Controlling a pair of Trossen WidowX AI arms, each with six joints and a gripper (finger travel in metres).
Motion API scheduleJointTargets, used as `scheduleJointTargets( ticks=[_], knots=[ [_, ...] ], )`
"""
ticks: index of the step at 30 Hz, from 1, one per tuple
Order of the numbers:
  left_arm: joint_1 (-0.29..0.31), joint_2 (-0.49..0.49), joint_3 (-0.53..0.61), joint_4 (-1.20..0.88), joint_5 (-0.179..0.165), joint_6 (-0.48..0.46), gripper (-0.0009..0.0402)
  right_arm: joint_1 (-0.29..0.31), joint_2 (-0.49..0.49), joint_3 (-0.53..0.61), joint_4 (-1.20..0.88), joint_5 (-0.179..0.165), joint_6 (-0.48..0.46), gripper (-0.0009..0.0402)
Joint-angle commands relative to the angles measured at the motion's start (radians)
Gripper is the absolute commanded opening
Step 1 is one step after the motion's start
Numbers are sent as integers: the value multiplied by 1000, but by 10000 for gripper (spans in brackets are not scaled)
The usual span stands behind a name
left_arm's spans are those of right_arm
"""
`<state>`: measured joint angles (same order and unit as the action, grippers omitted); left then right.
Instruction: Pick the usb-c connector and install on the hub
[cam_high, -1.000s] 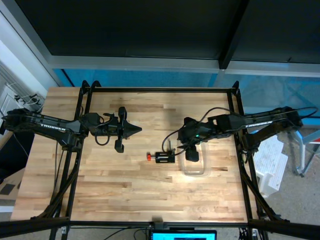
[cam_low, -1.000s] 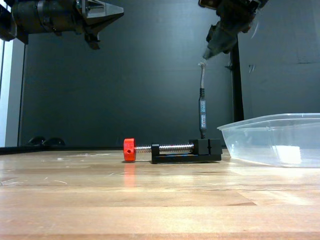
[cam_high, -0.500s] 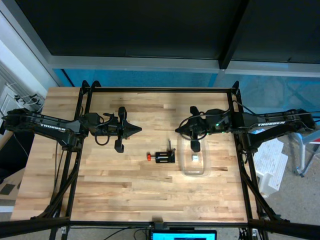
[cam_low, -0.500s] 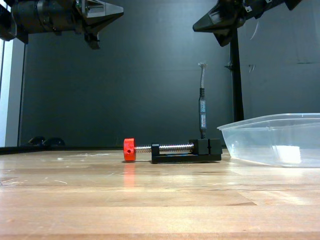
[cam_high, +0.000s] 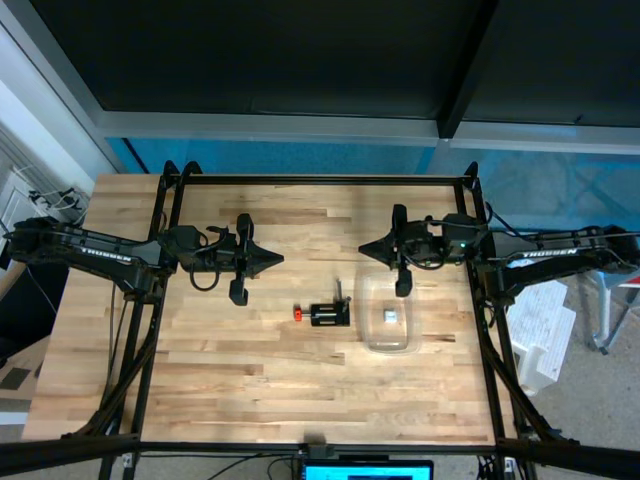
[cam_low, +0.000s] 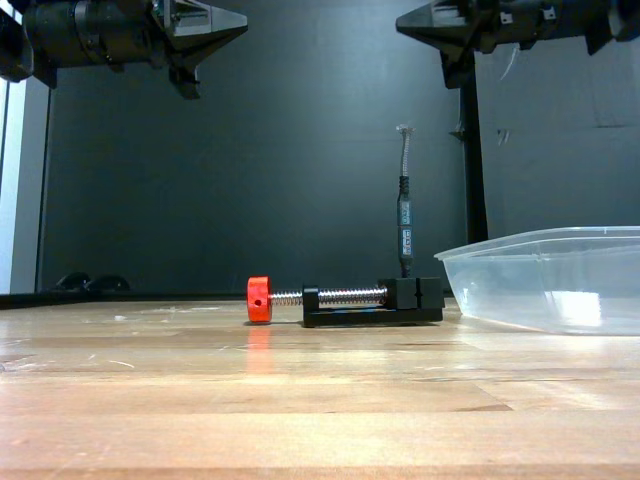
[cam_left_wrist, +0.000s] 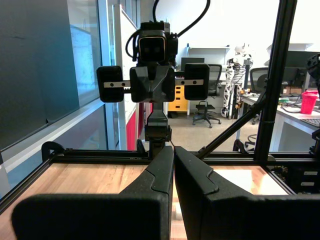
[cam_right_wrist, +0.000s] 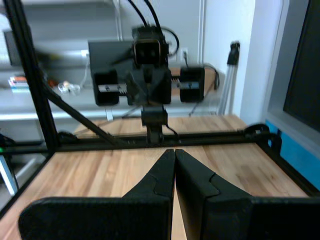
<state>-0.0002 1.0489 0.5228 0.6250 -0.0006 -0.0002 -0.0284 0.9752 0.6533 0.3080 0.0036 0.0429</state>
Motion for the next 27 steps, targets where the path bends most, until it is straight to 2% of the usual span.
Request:
scheduleJointTargets(
  ticks=[1, 4, 7, 16, 18, 27],
  knots=[
    [0, 0, 0, 1, 0, 0, 0, 0, -17, -44, 69, 1, 0, 0],
    [0, 0, 0, 0, 0, 0, 0, 0, -32, -72, 96, -15, -5, 0],
    [0, 0, 0, 1, 0, 0, 0, 0, -39, -96, 135, -61, -7, 0],
    [0, 0, 0, 0, 0, 0, 0, 0, -39, -113, 158, -56, 8, 0],
    [0, 0, 0, 0, 0, 0, 0, 0, -39, -114, 155, -45, 8, 0],
    [0, 0, 0, 0, 0, 0, 0, 0, -39, -118, 154, -49, 8, 0]
  ],
)
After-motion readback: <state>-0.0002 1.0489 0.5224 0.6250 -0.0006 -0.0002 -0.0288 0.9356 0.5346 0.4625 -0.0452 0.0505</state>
